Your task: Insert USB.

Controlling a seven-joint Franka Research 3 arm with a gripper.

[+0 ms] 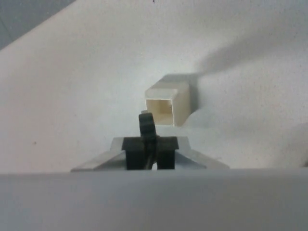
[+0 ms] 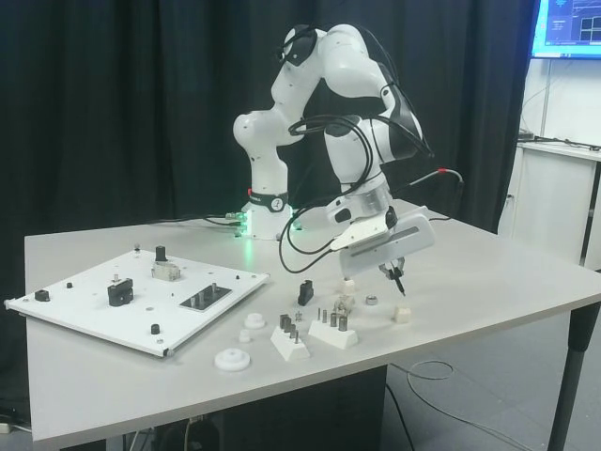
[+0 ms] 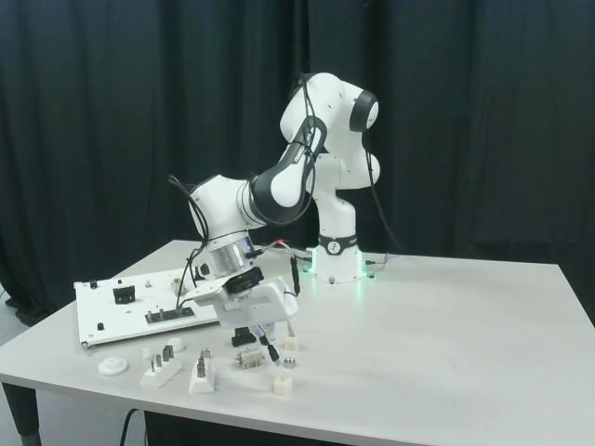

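1. Your end effector (image 1: 148, 144) is closed narrow on a small black plug (image 1: 146, 126), which sticks out past the fingertips. In the room views it hangs low over the tabletop (image 2: 488, 272), near the front edge and apart from the white board (image 2: 141, 301).
2. The target looks to be the small white socket block (image 1: 169, 103), standing alone on the tabletop with its square opening turned toward the wrist camera. The plug tip sits just short of that opening and a little to one side.
3. Square the plug to the opening first: I judge the centring is not yet right, so correct sideways before you advance.
4. Keep the plug's axis parallel with the block's walls; a tilted entry will likely catch on the rim.
5. The block seems loose, not fixed, so push slowly or it may slide away.
6. Hold the grip firm until the plug seats.
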